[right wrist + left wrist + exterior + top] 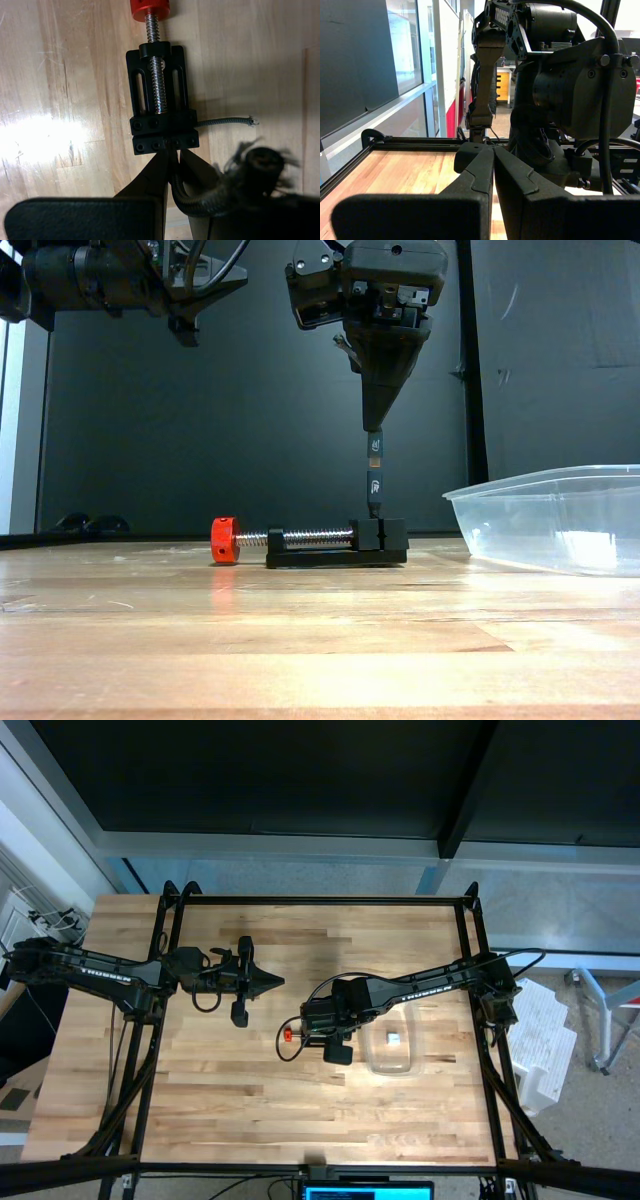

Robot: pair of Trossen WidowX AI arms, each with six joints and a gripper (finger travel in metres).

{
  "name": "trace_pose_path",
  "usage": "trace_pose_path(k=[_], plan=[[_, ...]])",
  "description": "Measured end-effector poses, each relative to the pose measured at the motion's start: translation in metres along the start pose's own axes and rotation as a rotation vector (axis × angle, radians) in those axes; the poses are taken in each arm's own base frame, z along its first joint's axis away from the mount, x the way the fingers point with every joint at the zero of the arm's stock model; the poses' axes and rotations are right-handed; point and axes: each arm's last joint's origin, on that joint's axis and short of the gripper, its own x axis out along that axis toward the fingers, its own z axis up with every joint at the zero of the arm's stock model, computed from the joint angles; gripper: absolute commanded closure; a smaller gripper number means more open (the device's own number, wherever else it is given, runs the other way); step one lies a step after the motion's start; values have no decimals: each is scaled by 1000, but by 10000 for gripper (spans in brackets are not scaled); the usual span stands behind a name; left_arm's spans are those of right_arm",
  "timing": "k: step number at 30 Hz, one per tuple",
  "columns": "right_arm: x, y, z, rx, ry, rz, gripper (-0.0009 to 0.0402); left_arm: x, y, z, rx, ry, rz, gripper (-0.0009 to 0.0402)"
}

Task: Pick the USB-C connector and install on taskboard

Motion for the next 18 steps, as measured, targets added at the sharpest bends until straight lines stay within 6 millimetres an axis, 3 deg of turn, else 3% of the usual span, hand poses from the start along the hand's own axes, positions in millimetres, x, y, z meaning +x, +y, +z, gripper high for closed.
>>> trace_pose_path(k=[18], plan=[[4, 1, 1, -1, 8, 8, 393, 0, 0, 0, 0, -1, 0, 393]])
